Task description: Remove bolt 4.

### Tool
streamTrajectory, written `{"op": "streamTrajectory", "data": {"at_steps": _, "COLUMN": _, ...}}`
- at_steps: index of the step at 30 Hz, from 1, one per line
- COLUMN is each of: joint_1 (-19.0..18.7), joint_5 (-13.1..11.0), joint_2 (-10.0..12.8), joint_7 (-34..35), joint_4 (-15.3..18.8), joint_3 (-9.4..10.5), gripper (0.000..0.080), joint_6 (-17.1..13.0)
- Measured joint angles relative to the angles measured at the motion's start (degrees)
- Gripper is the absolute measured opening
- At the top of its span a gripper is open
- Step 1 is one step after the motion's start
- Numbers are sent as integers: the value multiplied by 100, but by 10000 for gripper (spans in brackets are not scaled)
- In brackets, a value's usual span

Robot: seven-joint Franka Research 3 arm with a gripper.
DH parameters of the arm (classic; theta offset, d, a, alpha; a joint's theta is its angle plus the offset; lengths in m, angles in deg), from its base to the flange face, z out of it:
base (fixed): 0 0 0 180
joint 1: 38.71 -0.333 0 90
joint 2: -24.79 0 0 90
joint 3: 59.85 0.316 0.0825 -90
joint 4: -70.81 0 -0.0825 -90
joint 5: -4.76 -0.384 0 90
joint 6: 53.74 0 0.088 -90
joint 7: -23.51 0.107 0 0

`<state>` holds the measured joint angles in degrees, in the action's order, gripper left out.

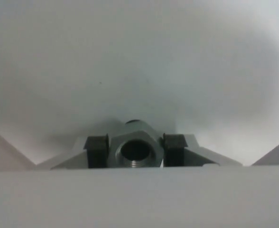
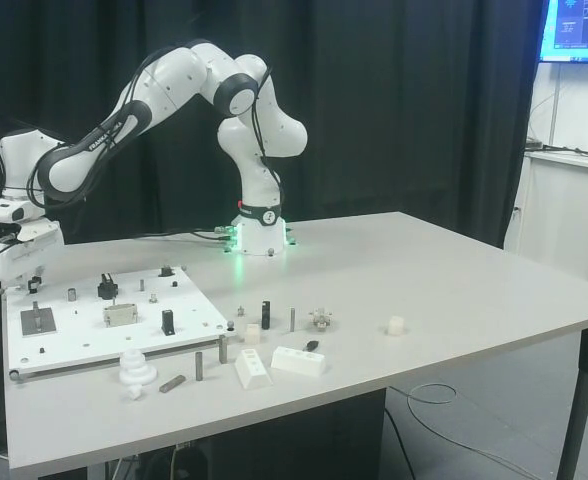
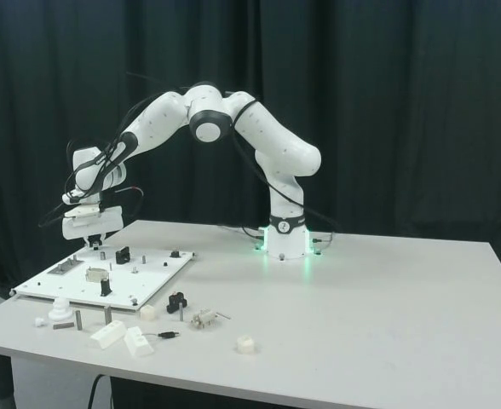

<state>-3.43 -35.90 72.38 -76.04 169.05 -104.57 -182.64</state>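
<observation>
In the wrist view a grey hexagonal metal head with a threaded bore, the bolt [image 1: 135, 151], sits between two black finger pads [image 1: 97, 152]. My gripper [image 1: 136, 153] is shut on it, with white surface beyond. In the room views the gripper [image 2: 24, 283] [image 3: 92, 242] hangs over the far left corner of the white board [image 2: 79, 338] [image 3: 152, 274]. The bolt is too small to make out there, and whether it still touches the board cannot be told.
The board carries several small black and grey fittings [image 2: 105, 289]. In front of it lie loose parts: white blocks [image 2: 296, 362], a white stacked piece [image 2: 134, 373], black pins [image 2: 265, 314] and a small white cap [image 2: 396, 325]. The arm's base [image 2: 257, 236] glows green.
</observation>
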Motion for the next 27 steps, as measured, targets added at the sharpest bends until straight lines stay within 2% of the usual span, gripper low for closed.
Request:
{"op": "streamTrajectory", "data": {"at_steps": 10, "joint_1": -6, "joint_5": 155, "joint_2": -14, "joint_7": -315, "joint_4": -92, "joint_3": -12, "gripper": 243, "joint_6": 29}}
{"op": "streamTrajectory", "data": {"at_steps": 17, "joint_1": -16, "joint_5": 328, "joint_2": -87, "joint_7": -332, "joint_4": -133, "joint_3": -58, "gripper": 243, "joint_6": 171}}
{"op": "streamTrajectory", "data": {"at_steps": 27, "joint_1": -48, "joint_5": 403, "joint_2": -164, "joint_7": -332, "joint_4": -145, "joint_3": -129, "gripper": 243, "joint_6": 320}}
